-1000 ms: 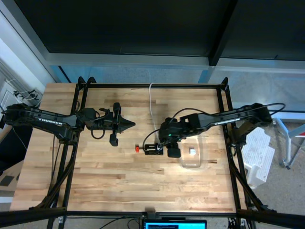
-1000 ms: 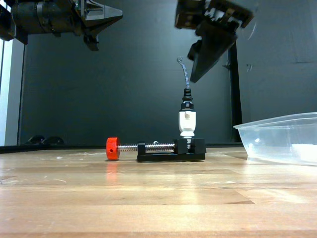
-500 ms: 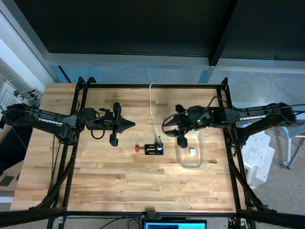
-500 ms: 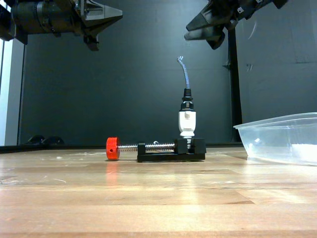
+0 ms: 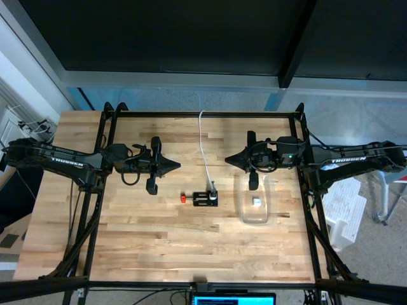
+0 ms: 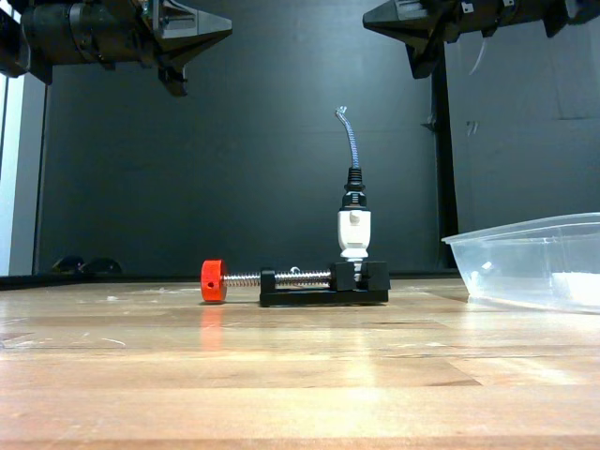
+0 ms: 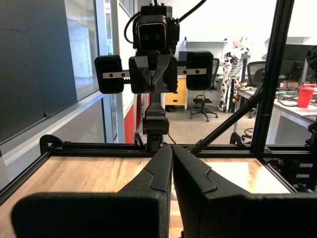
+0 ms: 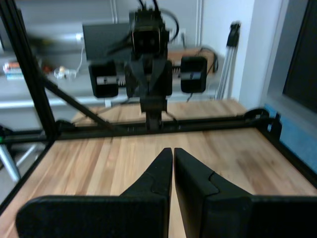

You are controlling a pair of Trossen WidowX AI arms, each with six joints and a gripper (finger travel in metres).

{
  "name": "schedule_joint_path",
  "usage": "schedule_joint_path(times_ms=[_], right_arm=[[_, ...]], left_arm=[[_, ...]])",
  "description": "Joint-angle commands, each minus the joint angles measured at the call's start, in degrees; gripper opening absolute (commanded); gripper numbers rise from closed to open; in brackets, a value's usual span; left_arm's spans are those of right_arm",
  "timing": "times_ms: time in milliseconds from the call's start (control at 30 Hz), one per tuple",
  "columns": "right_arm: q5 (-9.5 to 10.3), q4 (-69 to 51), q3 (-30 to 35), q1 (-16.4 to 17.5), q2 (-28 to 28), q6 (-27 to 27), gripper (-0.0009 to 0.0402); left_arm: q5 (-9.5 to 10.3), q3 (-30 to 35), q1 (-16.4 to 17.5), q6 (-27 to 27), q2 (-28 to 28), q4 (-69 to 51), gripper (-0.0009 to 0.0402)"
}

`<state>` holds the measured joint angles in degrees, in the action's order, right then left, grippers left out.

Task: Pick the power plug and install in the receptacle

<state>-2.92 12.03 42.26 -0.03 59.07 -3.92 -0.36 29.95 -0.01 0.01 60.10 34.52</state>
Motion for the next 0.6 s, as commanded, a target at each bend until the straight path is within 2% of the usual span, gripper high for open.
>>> schedule_joint_path(times_ms=[33,600], right_arm=[[-0.28,4.07,-2.51,-0.02,-0.68,-0.04,0.0000],[0.04,11.96,-8.57,-0.09,-2.36,-1.09,0.0000]], left_arm=[[-0.02,0.00,0.00,0.00,0.00,0.02,0.0000],[-0.02,0.00,0.00,-0.02,0.00,0.02,0.0000]])
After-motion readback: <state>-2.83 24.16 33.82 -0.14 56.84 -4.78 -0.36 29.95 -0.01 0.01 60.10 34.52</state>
